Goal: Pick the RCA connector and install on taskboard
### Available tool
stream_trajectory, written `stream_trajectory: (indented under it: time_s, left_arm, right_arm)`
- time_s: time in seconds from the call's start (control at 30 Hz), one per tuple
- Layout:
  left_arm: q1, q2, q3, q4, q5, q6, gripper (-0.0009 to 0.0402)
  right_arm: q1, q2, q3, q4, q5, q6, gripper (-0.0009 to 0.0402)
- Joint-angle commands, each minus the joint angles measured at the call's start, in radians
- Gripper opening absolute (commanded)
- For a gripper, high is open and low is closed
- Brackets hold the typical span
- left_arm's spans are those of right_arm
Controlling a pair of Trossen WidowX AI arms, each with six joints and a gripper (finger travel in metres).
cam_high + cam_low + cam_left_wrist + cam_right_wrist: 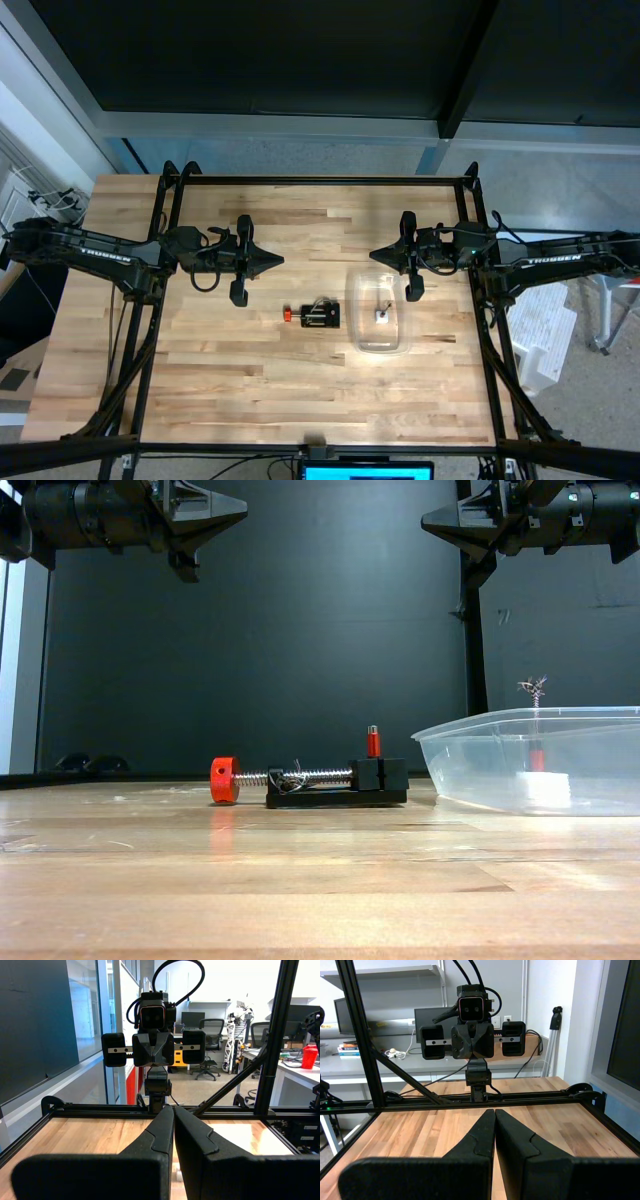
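Note:
The taskboard [322, 317] is a small black block with a red knob [287, 314], lying mid-table; in the low view the taskboard [338, 781] carries a spring and a short red post. The RCA connector [385, 305] is a tiny dark slender piece inside the clear tray, standing on a white square piece; in the low view the RCA connector [537, 756] shows through the tray wall with a thin wire rising from it. My left gripper [276, 262] hovers high, shut and empty, left of the board. My right gripper [376, 255] hovers shut and empty behind the tray.
A clear plastic tray [362, 300] sits just right of the taskboard, holding the white square piece [382, 317]. A black metal frame [320, 181] runs around the table. Each wrist view faces the opposite arm across the wood top.

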Motion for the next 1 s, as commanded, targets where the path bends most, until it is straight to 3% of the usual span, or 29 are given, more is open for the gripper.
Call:
stream_trajectory:
  time_s: [0.03,0.53,0.77,0.83,0.9,1.0]
  left_arm:
    - [0.0,0.0,0.0,0.0,0.0,0.001,0.0]
    - [0.0,0.0,0.0,0.0,0.0,0.001,0.0]
    - [0.0,0.0,0.0,0.0,0.0,0.0,0.0]
    - [0.0,0.0,0.0,0.0,0.0,0.001,0.0]
    - [0.0,0.0,0.0,0.0,0.0,0.0,0.0]
    - [0.0,0.0,0.0,0.0,0.0,0.0,0.0]
  right_arm:
    - [0.0,0.0,0.0,0.001,0.008,-0.026,0.0]
    - [0.0,-0.002,0.016,-0.038,0.008,0.003,0.0]
    - [0.015,-0.003,0.135,-0.406,-0.009,0.023,0.0]
    - [0.018,-0.002,0.166,-0.512,-0.056,0.039,0.0]
    - [0.023,-0.002,0.193,-0.61,-0.075,0.054,0.0]
    - [0.05,-0.002,0.219,-0.721,-0.071,0.071,0.0]
